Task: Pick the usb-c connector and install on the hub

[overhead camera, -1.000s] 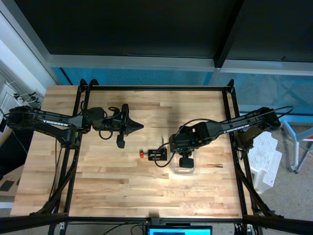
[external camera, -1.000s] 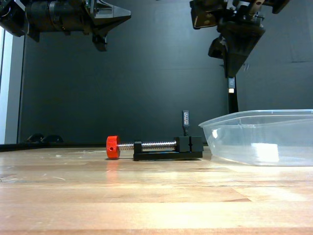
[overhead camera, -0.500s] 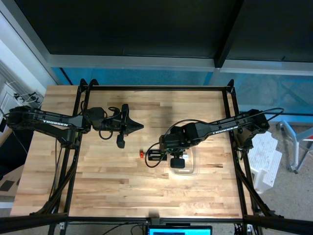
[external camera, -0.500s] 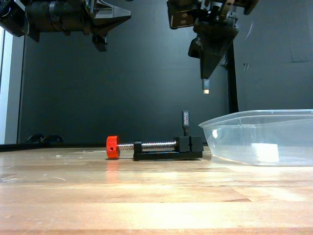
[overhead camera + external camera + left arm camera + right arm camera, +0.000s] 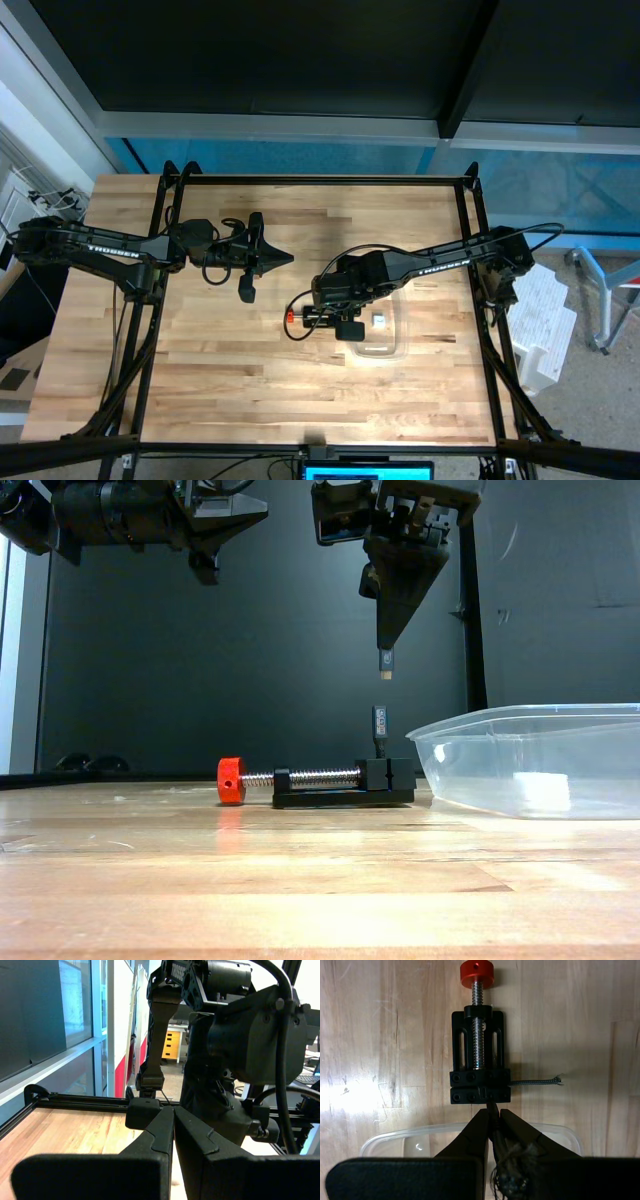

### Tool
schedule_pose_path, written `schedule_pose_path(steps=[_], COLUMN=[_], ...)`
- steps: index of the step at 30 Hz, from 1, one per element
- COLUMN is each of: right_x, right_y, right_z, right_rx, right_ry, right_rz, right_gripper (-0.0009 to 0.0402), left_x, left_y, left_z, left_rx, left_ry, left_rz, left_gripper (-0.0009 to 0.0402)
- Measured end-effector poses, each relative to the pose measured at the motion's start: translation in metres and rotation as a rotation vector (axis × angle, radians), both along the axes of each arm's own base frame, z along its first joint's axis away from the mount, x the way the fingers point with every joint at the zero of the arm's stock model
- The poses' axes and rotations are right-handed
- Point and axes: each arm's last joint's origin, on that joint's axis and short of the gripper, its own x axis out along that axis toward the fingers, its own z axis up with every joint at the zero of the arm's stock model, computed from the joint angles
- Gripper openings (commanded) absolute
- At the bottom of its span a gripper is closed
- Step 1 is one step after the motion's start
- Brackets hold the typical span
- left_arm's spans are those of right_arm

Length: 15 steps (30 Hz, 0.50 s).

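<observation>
Wood table (image 5: 200, 350), dark backdrop. The right gripper (image 5: 386, 640) is carrying the usb-c connector (image 5: 385, 662) leftward. A second ago it was hanging over the plastic tub (image 5: 530, 750); now it is hanging plug-down almost straight above the hub (image 5: 379, 723), which is standing upright in the vise (image 5: 340, 778). The fingers are clamped on the connector, which is clear of its seat with a visible gap. Likely meaning: transport is finishing and descent is next.

The low view is showing that gap; the right wrist view is showing the plug (image 5: 492, 1108) lining up over the vise block (image 5: 480, 1094), though exact port alignment is hard to tell. The left gripper (image 5: 285, 258) is holding high over the rear left, fingers together, unmoved.
</observation>
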Motion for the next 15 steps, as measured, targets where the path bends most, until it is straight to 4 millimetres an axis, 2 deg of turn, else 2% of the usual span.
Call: schedule_pose_path(steps=[15], right_x=[0.009], right_y=[0.002], right_z=[-0.012], right_rx=[0.005], right_ry=[0.002], right_rz=[-0.001], right_gripper=[0.0000], left_x=[0.000], left_y=[0.000], left_z=[0.000], left_rx=[0.000], left_ry=[0.000], left_rz=[0.000], left_gripper=[0.0000])
